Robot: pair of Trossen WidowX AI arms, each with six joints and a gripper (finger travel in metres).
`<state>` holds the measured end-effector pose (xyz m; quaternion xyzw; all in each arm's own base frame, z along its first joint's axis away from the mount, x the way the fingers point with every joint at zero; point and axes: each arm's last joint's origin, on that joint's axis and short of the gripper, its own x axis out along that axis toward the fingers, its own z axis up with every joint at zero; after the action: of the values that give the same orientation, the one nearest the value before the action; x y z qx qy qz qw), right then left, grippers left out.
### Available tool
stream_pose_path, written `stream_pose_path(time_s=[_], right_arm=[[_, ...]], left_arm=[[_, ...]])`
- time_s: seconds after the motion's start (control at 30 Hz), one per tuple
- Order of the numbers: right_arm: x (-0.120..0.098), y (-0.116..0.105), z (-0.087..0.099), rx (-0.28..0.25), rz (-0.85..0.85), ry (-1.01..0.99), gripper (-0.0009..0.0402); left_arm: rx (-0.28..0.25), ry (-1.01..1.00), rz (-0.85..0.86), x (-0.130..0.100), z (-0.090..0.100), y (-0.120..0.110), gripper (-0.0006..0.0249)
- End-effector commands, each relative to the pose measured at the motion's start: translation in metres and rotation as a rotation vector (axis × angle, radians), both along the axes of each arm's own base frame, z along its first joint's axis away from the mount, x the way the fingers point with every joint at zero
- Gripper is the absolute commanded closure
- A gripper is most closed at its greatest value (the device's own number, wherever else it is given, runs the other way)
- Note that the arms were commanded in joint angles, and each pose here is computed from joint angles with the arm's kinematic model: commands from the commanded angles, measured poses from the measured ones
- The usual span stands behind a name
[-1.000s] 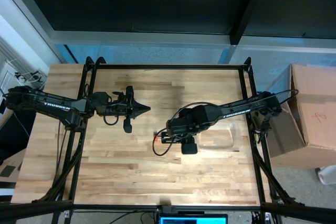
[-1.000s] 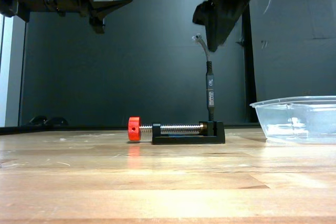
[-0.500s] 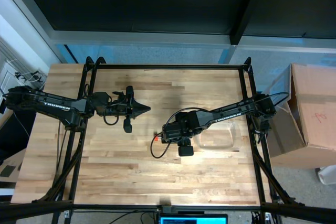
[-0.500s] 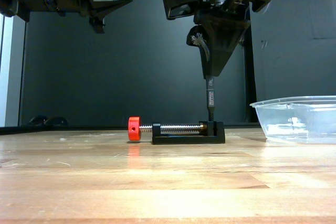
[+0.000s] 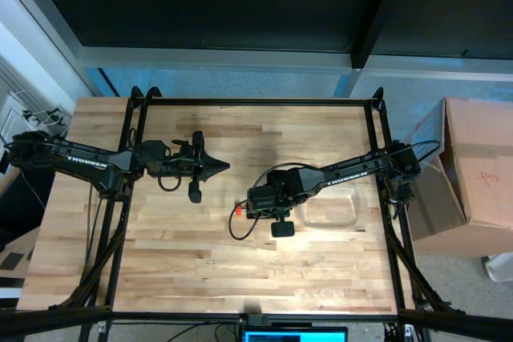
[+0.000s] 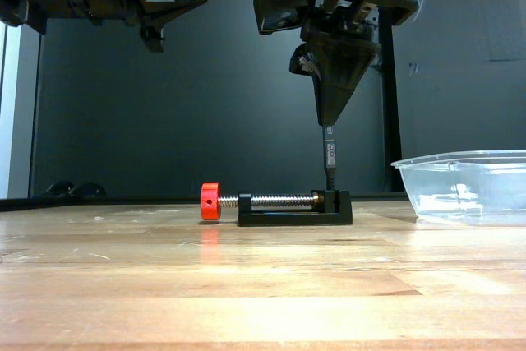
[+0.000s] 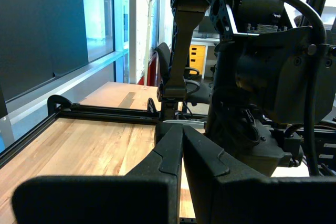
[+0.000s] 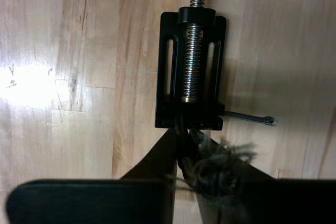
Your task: Remove the USB-C connector from the USB-C receptacle and place in the container
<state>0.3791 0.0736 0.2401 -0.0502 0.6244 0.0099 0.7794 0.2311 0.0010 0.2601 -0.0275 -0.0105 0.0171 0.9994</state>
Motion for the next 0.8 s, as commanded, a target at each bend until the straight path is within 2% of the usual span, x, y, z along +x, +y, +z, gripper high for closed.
stream_pose_path(time_s=[0.03, 0.3, 0.8], right_arm=[[0.0, 0.0, 0.001, 0.002, 0.003, -0.003, 0.0388], [-0.002, -0.001, 0.006, 0.004, 0.005, -0.015, 0.0394], [-0.014, -0.005, 0.034, 0.018, 0.0, -0.087, 0.0393]], left_arm=[[0.0, -0.001, 0.0, 0.0, 0.0, 0.0, 0.0243], [0.0, -0.001, 0.0, 0.0, 0.0, 0.0, 0.0243], [0.0, -0.001, 0.0, 0.0, 0.0, 0.0, 0.0243]])
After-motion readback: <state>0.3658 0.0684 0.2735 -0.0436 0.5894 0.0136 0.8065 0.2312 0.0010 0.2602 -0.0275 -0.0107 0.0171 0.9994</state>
